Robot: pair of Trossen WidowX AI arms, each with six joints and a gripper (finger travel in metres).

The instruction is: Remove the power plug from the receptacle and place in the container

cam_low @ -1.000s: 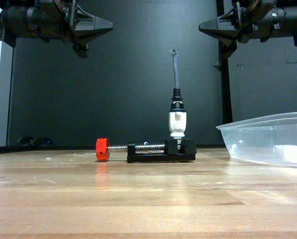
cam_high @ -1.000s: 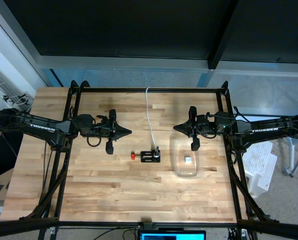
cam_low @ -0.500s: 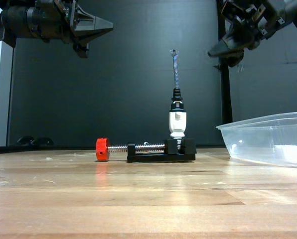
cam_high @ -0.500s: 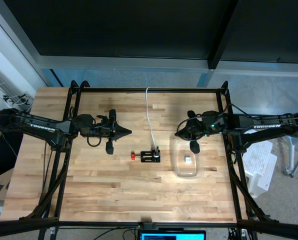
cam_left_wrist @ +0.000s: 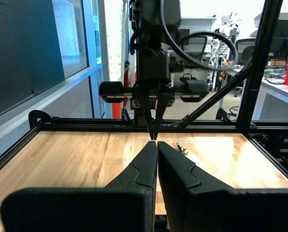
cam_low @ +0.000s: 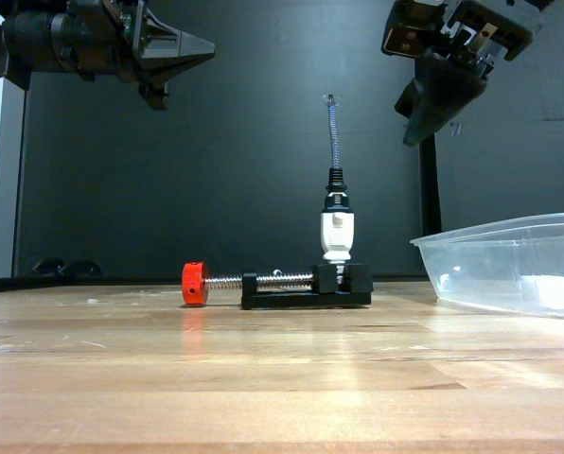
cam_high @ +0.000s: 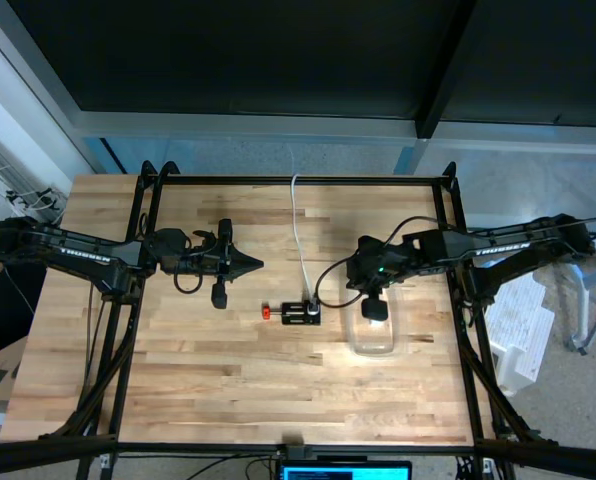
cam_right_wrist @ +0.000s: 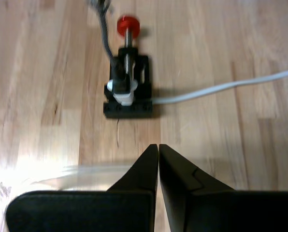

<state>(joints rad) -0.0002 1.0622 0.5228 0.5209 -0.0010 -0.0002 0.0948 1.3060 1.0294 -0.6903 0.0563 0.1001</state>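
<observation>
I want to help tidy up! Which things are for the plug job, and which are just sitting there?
For the job: plug, socket, tub, right tool (shut, high, near the tub's edge).
Just there: clamp, cord, left tool (shut, parked high on the left).

The left arm (cam_high: 68,250) stretches in level from its side, the left tool (cam_high: 259,265) held high over the tabletop (cam_high: 228,380) and pointing inward, fingers pressed together. The right arm (cam_high: 523,243) reaches toward the middle, wrist bent so the right tool (cam_low: 412,138) tips steeply downward, well up in the air, fingers closed tight.
</observation>
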